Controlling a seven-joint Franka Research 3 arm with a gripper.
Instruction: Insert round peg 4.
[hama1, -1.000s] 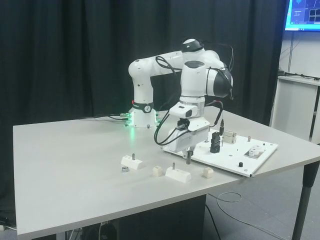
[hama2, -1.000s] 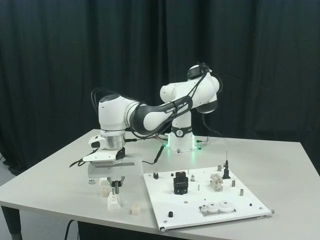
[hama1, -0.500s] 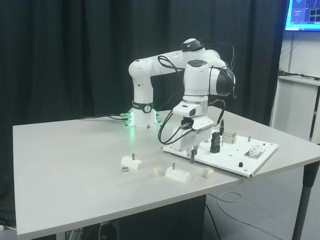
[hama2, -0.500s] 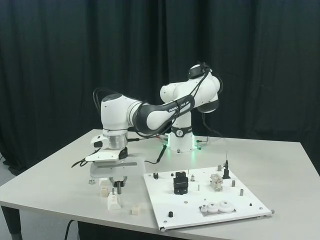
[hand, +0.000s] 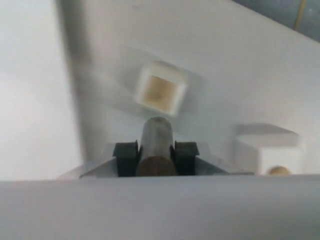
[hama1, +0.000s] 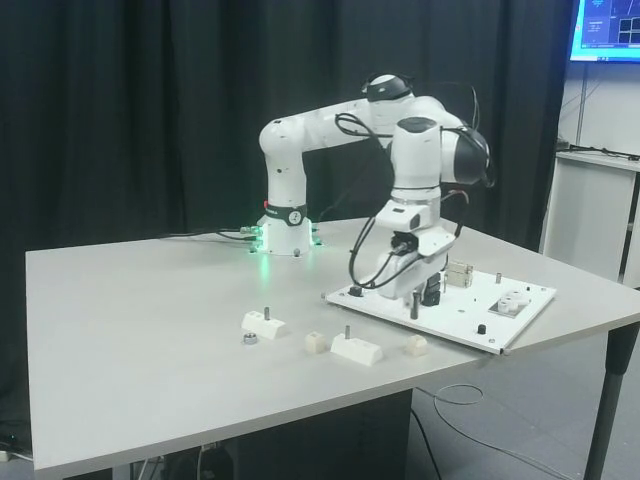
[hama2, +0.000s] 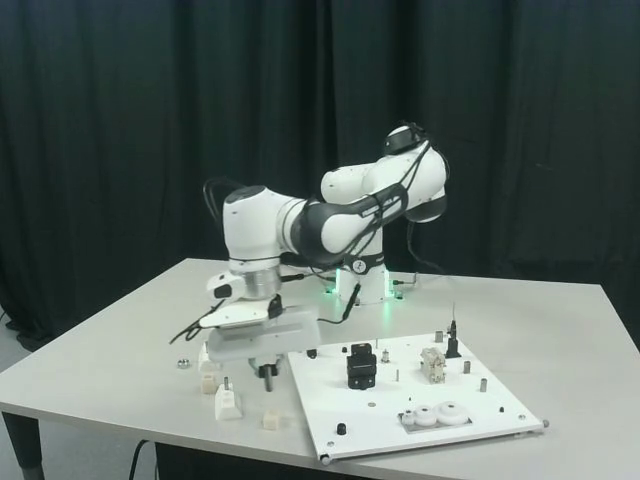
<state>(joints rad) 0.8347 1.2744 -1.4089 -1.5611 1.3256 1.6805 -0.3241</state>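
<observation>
My gripper (hand: 156, 152) is shut on a grey round peg (hand: 156, 131), held upright between the black fingertips (hand: 125, 151). In the first room view the gripper (hama1: 414, 303) hangs low over the near left part of the white board (hama1: 500, 320). In the second room view the peg (hama2: 267, 376) hangs by the board's left edge (hama2: 305, 395). Beneath the peg, the wrist view shows a small white cube (hand: 160, 91) with a hollow top and a white block (hand: 267, 150).
Two white holders with thin pins (hama1: 262, 322) (hama1: 355, 349), two small white cubes (hama1: 316, 342) (hama1: 415, 345) and a small ring (hama1: 249, 338) lie on the grey table. The board carries a black fixture (hama2: 360, 365), white gears (hama2: 437, 412) and several pegs.
The arm has swung away from the white holders toward the board, carrying the peg with it. The gripper stays shut on the peg.
</observation>
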